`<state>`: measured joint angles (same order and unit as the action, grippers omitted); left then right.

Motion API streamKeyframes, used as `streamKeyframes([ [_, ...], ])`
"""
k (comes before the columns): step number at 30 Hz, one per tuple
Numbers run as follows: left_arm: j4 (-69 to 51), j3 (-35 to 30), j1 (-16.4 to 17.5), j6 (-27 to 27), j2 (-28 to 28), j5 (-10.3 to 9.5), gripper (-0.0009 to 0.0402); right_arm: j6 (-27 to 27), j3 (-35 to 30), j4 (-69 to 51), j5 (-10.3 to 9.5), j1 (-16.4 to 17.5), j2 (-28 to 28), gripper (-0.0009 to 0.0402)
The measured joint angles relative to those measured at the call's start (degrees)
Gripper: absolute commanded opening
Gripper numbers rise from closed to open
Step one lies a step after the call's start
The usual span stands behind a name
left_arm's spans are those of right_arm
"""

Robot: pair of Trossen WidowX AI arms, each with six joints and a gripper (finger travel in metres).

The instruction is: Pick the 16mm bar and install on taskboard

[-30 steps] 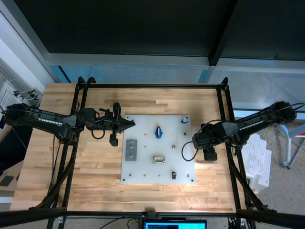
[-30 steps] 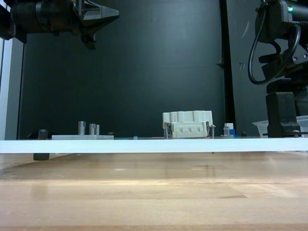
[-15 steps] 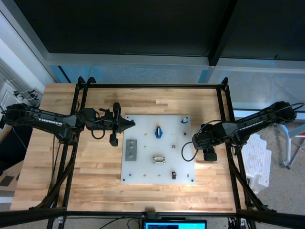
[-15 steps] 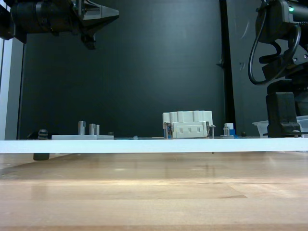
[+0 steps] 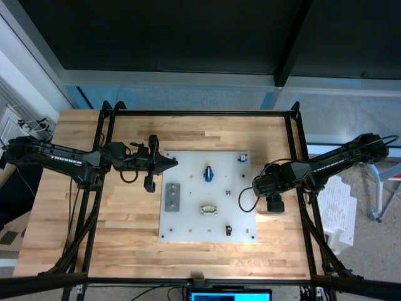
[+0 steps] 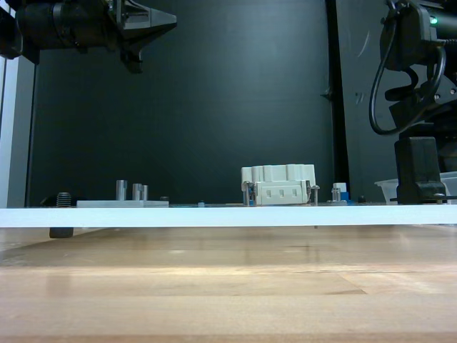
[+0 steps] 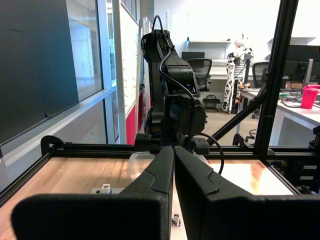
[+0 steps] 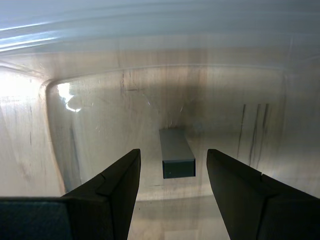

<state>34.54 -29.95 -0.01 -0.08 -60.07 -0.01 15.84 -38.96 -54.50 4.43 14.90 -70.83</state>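
The 16mm bar (image 8: 176,152), short and dark grey, lies on the floor of a clear plastic tray (image 8: 100,100). My right gripper (image 8: 172,151) points down into that tray, open, one finger on each side of the bar and apart from it. From above, the right gripper (image 5: 275,205) hangs just off the right edge of the white taskboard (image 5: 188,232). My left gripper (image 5: 173,162) is shut and empty, high over the board's left rear corner, and it shows level in the left wrist view (image 7: 173,150).
On the taskboard stand a grey two-hole block (image 5: 171,197), a blue knob (image 5: 208,174), a silver connector (image 5: 209,210) and small black parts. The tray's rim (image 6: 385,187) shows beside the right gripper (image 6: 418,196). Black frame posts run along both sides of the table.
The right arm has shifted very slightly over the tray. The left arm has not moved.
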Motion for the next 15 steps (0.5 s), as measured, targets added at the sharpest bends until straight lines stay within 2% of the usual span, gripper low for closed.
streamKeyframes([
  [15, 0.0, 0.0, 0.0, 0.0, 0.0, -0.02, 0.0, 0.1, 0.0, 0.2, 0.04, 0.0, 0.0, 0.0094],
])
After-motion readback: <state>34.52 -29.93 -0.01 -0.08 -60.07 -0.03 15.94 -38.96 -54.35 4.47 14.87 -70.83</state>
